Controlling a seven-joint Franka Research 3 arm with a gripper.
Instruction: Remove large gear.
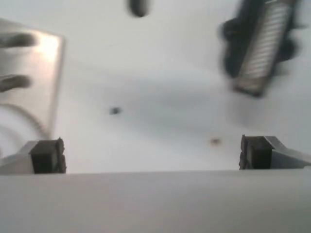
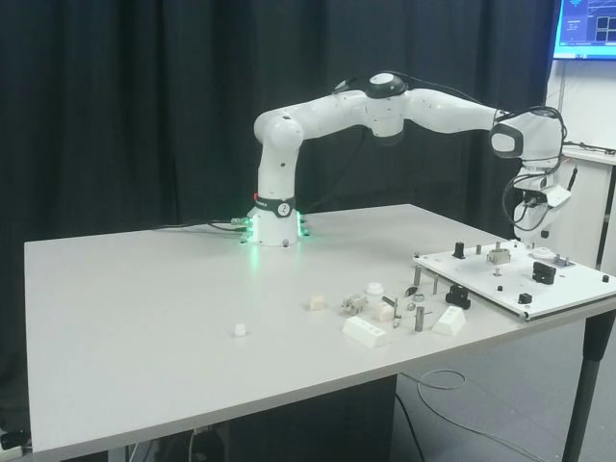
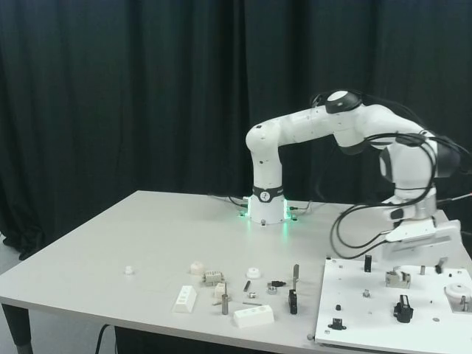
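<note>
My gripper [image 1: 151, 154] hangs open above the white assembly board [image 2: 568, 294], its two fingertips [image 1: 46, 155] wide apart with nothing between them. A white round part that looks like the large gear [image 3: 459, 290] sits at the board's far right corner. The first room view shows the large gear [image 2: 545, 254] just below and beside my gripper [image 2: 527, 227]. In the wrist view a grey metal plate [image 1: 41, 73] with two pegs lies at one side, and a black ribbed connector [image 1: 260, 46] lies further off. My gripper [image 3: 402, 254] is not touching anything.
The board [image 3: 369, 317] also carries small black clips and pegs [image 3: 402, 310]. Loose white blocks [image 2: 366, 332] and small parts [image 3: 253, 316] lie on the grey table beside it. A small white piece [image 2: 240, 330] sits alone further left. The arm's base [image 2: 274, 226] has green lights.
</note>
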